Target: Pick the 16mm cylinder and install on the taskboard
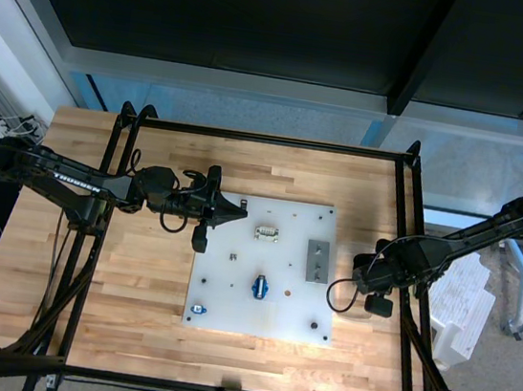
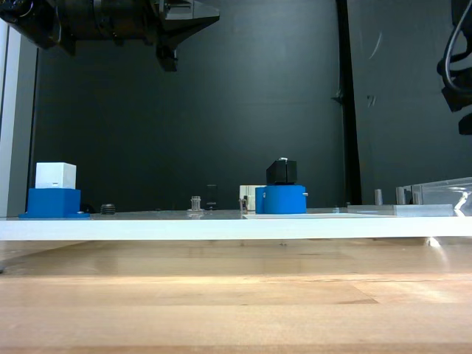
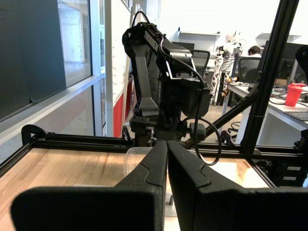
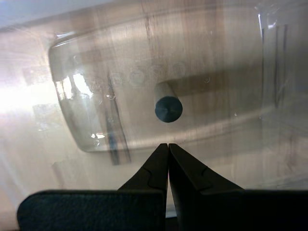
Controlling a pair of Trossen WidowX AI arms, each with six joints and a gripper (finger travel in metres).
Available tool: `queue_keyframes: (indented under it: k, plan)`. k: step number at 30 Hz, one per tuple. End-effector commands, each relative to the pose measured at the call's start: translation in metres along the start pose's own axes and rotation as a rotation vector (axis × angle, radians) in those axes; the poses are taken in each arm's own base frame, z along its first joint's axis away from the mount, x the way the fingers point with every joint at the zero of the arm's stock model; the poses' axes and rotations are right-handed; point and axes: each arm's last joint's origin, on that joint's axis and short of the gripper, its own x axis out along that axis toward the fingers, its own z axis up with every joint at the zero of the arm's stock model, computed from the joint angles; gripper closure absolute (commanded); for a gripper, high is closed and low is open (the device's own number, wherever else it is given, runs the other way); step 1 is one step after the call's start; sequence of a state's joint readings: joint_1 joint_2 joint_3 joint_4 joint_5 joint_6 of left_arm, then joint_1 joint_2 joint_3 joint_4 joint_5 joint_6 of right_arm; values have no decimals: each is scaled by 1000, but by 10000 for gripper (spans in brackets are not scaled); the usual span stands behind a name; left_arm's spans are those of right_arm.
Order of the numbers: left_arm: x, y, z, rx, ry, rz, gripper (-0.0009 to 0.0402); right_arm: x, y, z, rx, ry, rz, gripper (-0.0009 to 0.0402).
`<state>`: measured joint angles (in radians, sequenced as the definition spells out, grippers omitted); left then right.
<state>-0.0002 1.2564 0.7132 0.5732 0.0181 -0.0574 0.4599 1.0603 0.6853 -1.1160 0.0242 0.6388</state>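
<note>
Right tool (image 4: 168,146) hangs over a clear tray (image 4: 65,96), just off the right edge of the taskboard (image 1: 238,303). Its tips are pressed together with nothing between them. The cylinder (image 4: 168,109) sits inside the tray almost straight ahead of the tips, apart from them, round end facing the tool. It looks stood on end, but I can't judge the tilt through the plastic.

Left tool (image 3: 167,144) is raised level over the board's far left corner, aimed across at the right arm. It is clenched and empty too, and looks parked.

The board lies flat on the wood surface (image 1: 143,286) and carries a grey block (image 1: 317,259) and a blue fitting (image 1: 260,287). I can't pick out which hole takes the peg.

Handling guess:
- **Feel:** the peg is small solid metal, so rigid, light overall and smooth, and it will likely slip or tip if nudged.
- **Grip:** the right tool needs to spread first, then come down around the curved side.
- **Where to hold:** pinch near the upper end and leave the lower end bare for the hole.
- **Squeeze:** grip square across the middle of the round, since an off-centre squeeze could squirt it out.
- **Tray:** it looks thin and may shift if bumped.
</note>
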Motion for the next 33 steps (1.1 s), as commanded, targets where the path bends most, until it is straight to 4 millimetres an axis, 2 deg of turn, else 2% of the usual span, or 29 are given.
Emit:
queue_keyframes:
  k: [1, 8, 17, 33]
  plan:
    - [0, 0, 0, 0, 0, 0, 393, -7, 1, 2, -2, -11, 7, 393]
    - [0, 0, 0, 0, 0, 0, 393, -17, 3, 7, -9, -73, -20, 393]
    - [0, 0, 0, 0, 0, 0, 393, -18, 3, 8, -10, -98, -38, 380]
    - [0, 0, 0, 0, 0, 0, 393, -18, 5, 10, -18, -115, -26, 197]
